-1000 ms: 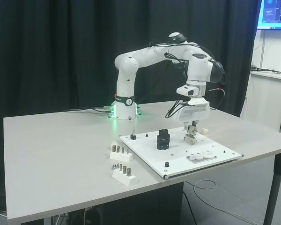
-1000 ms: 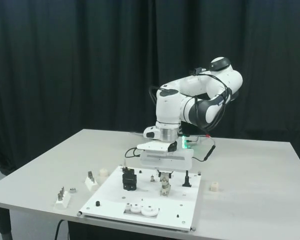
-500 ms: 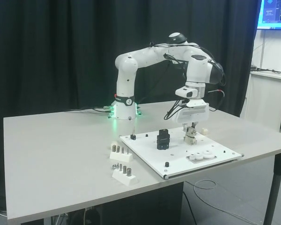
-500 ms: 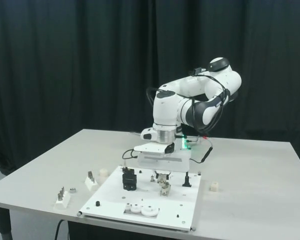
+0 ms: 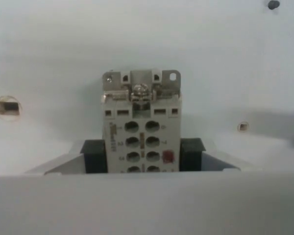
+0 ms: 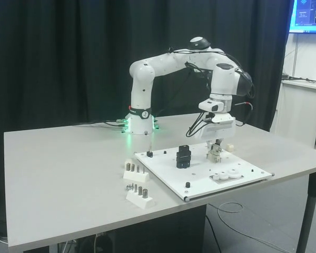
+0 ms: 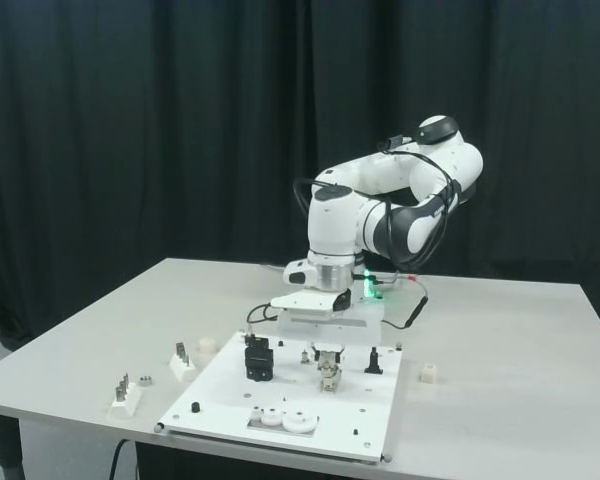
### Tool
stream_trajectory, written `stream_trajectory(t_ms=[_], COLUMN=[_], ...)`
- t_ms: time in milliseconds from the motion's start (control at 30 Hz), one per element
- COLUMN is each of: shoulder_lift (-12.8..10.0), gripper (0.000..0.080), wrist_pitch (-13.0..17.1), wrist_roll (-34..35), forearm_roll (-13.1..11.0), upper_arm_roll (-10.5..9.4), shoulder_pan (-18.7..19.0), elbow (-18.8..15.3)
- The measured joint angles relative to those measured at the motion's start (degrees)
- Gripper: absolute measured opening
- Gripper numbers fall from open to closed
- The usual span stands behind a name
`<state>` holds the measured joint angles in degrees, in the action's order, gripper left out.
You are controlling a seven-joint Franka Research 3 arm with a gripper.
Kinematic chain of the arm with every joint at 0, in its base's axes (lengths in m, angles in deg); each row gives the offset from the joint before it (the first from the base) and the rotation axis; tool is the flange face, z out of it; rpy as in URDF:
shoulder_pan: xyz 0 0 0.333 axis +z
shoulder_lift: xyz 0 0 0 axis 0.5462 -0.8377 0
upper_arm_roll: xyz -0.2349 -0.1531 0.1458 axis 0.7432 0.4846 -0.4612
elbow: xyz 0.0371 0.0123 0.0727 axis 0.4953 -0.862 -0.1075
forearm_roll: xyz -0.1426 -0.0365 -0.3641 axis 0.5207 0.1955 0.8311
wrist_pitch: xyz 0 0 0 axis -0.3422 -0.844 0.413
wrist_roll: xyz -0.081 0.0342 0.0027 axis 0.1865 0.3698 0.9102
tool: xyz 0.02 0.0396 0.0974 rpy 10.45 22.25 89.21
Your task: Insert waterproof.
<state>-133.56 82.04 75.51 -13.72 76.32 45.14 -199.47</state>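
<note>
White connector [image 5: 141,132] pinholes, wrist-only

Waterproof connector [image 5: 141,129]: a small, pale grey-white rectangular block, standing upright on the white board. Carries a front face with two columns of round pin holes, tiny numbers printed beside them, and one small coloured square mark near the lower holes. Topped by a grey metal bracket with a central screw and small holes at the corners. Flanked low down by a black pad on each side, touching its sides. Seen in the room views [image 6: 214,152] [image 7: 328,376] as a small pale piece on the board, directly beneath the arm's wrist.
</note>
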Motion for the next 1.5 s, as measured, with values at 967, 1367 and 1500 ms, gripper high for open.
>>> stream_trajectory(t_ms=[967, 1367, 1500], shoulder_lift=[0.14, 0.15, 0.15], gripper=[0.0310, 0.0310, 0.0310], wrist_pitch=[-1.25, -1.27, -1.27], wrist_roll=[0.13, 3.03, 3.41], forearm_roll=[1.20, 1.04, 0.86], upper_arm_roll=[-0.19, -0.20, -0.20], shoulder_pan=[0.40, 0.31, 0.31], elbow=[0.01, -0.05, -0.09])
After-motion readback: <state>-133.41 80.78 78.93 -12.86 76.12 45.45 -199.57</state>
